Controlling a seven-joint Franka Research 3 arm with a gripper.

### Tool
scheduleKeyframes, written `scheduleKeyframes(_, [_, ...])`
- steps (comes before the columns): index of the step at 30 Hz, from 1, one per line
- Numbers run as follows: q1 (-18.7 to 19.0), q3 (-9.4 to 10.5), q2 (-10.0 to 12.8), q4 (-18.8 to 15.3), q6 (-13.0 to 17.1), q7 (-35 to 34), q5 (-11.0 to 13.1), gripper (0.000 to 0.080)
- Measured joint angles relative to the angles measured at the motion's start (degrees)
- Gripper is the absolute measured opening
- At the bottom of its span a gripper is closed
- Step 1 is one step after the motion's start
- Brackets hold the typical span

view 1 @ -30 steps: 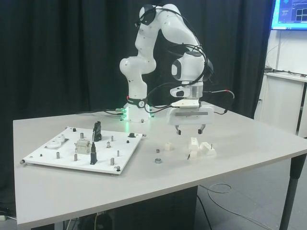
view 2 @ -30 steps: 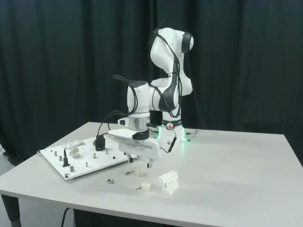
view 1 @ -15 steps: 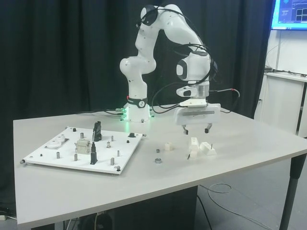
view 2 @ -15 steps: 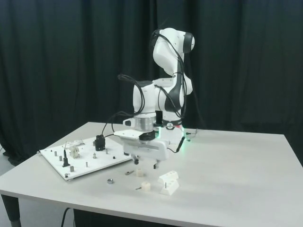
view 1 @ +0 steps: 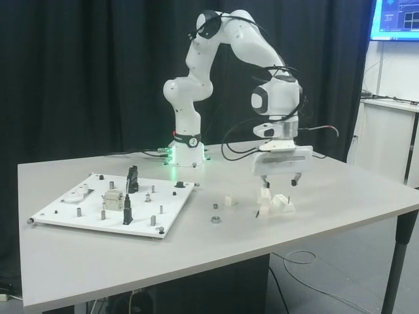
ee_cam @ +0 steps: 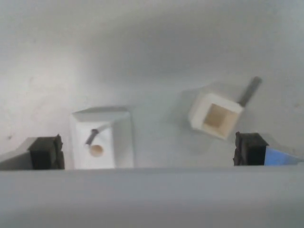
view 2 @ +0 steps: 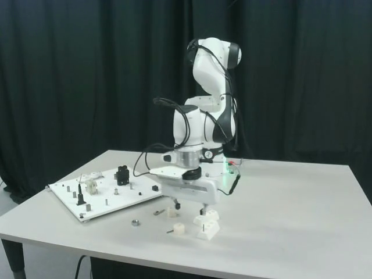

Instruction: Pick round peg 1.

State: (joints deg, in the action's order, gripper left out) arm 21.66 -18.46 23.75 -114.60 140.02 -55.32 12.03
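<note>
My gripper (ee_cam: 147, 150) is open and hangs just above a group of small white blocks on the grey table (view 1: 340, 196). In the wrist view, a white wedge block (ee_cam: 114, 137) with a thin grey peg (ee_cam: 91, 137) beside a round hole lies near one black fingertip (ee_cam: 46, 152). A white cube (ee_cam: 216, 116) with a square hollow and a grey peg (ee_cam: 249, 91) sticking out of its side lies near the other fingertip. Both room views show the gripper (view 1: 279, 180) (view 2: 190, 204) over the white blocks (view 1: 283, 205) (view 2: 208, 226). Nothing is between the fingers.
A white board (view 1: 171, 216) (view 2: 64, 197) carrying several small pegs and black and grey parts lies at the table's other end. A small white cube (view 1: 230, 200) and a grey ring (view 1: 215, 218) (view 2: 135, 222) lie between the board and the blocks. The arm's base (view 1: 188, 152) stands at the back.
The gripper has travelled away from the board side and now hangs over the white blocks, a little lower than before. Its fingers have stayed open. No object has moved.
</note>
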Motion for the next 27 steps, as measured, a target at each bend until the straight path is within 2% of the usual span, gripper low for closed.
scheduleKeyframes(15, [0.1, 3.0, 3.2, 1.6, -0.2, -3.7, 0.0, 0.08])
scheduleKeyframes(27, [0.1, 4.42, 5.4, 2.8, -0.2, -5.5, 0.0, 0.08])
